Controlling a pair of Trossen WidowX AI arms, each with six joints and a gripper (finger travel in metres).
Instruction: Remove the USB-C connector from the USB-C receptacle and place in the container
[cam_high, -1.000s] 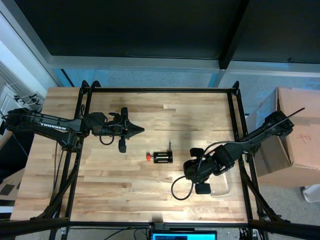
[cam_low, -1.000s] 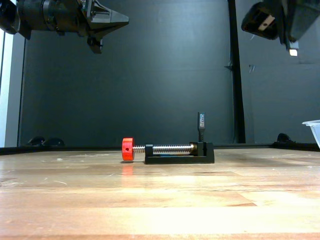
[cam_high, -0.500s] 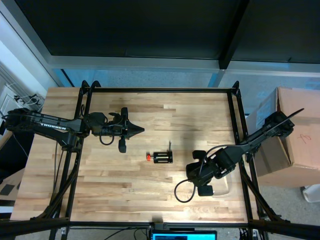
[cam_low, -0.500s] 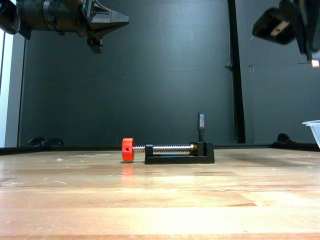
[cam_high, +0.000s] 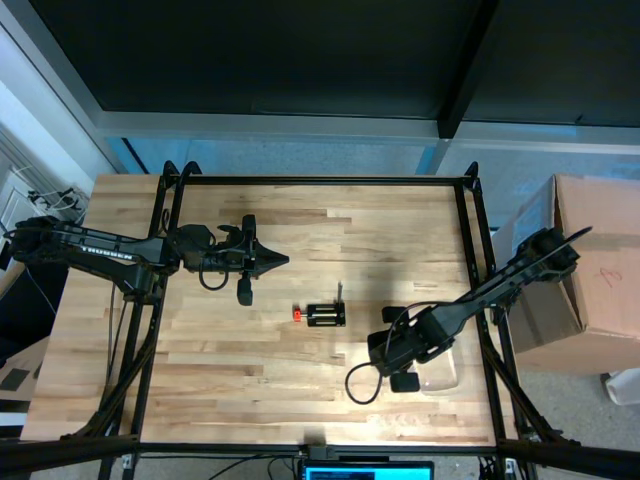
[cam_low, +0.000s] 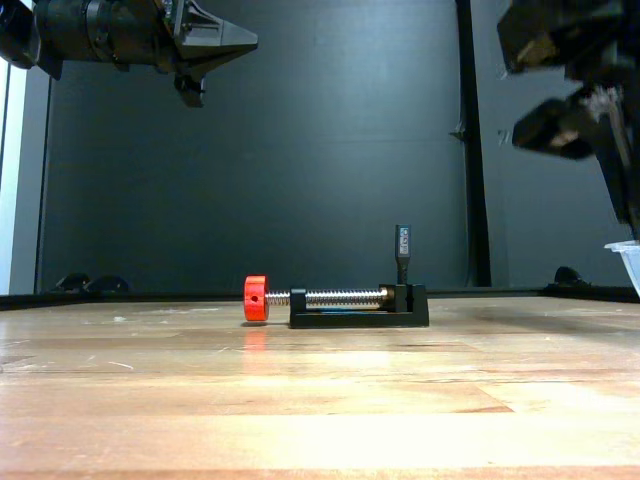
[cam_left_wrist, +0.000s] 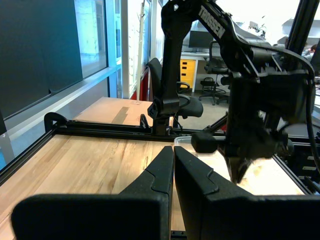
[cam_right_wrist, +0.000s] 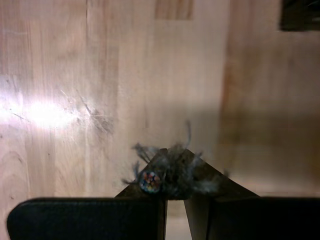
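USB-C connector (cam_right_wrist: 150, 181) is out of its seat, pinched between the fingers of the right gripper (cam_right_wrist: 172, 167). Its frayed cut cable end, coloured cores showing, faces the wrist camera. Fibres hide the plug body, so can't tell how it sits in the grip.

Right gripper points down, above the table (cam_high: 300, 390) at the near right, just beside the left edge of the clear container (cam_high: 450, 372). Can't tell whether the tips are over the rim or just outside it. Right wrist view has only bare wood under the fingers. Connector not in the container yet.

USB-C receptacle (cam_low: 402, 243) stands upright at the right end of a small black vise (cam_low: 355, 318) at table centre. Red knob (cam_low: 256, 298) is on the vise's left end. All of this is well apart from the right gripper.

Left gripper (cam_high: 278, 260) hangs high over the far-left part of the table, pointing right toward centre, fingers pressed together. Cardboard box (cam_high: 595, 270) sits off the table to the right.
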